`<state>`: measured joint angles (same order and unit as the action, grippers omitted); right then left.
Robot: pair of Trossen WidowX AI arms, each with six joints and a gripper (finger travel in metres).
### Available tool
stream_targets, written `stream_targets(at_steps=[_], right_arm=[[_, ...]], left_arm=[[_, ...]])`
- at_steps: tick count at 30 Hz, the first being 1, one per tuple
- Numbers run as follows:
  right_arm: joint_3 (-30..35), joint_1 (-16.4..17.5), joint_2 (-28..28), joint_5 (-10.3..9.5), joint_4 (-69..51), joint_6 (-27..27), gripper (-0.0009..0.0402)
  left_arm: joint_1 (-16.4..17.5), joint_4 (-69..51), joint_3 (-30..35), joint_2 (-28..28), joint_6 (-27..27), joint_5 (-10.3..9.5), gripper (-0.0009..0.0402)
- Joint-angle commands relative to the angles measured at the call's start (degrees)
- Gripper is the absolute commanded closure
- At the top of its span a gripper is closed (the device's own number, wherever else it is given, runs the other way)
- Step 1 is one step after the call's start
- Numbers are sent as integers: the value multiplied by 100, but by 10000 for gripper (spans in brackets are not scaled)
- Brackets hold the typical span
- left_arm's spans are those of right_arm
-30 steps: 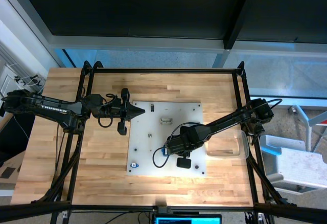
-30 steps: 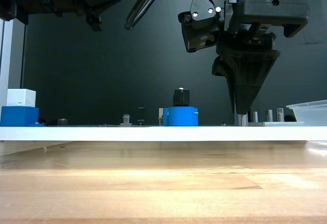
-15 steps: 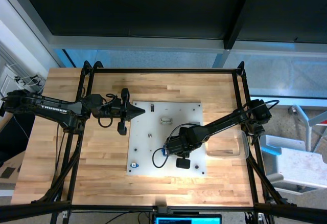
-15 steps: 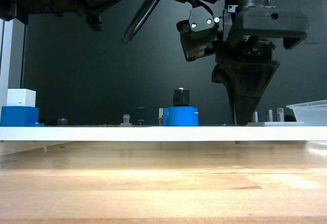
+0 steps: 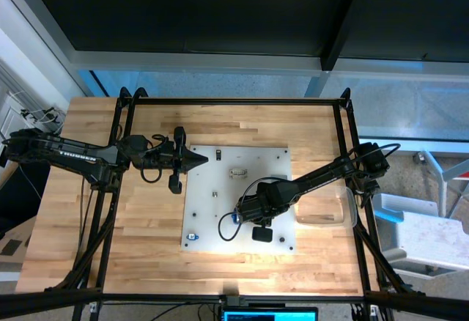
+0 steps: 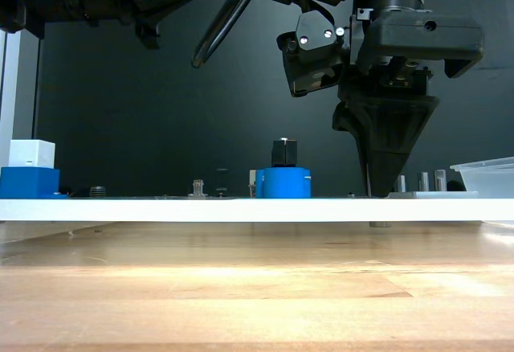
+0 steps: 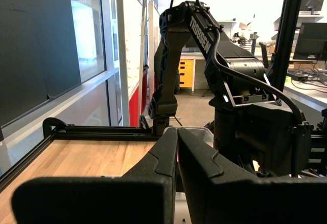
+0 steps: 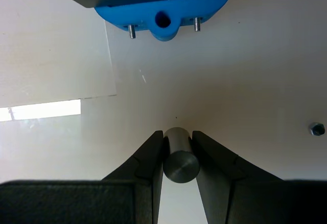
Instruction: Pick the 16mm cylinder and place it in the taskboard
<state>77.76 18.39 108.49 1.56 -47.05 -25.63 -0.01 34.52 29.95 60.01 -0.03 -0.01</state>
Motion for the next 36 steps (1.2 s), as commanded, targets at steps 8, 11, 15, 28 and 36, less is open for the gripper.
stream_targets(at_steps=[8,11,15,28,36], right_arm=[[7,24,-7,-9,9,-55,338],[7,31,-7,-9,7,-94,308],[7,39,-7,-9,2,-107,271],[48,61,-98,11,-87,-111,212],[103,72,-243,37,-295,-114,213]], left_arm=[[2,2,0,0,-2,0,393],[2,0,0,0,-2,0,393],[2,0,0,0,-2,0,393],[2,0,0,0,0,0,393],[0,2,0,0,-2,0,393]])
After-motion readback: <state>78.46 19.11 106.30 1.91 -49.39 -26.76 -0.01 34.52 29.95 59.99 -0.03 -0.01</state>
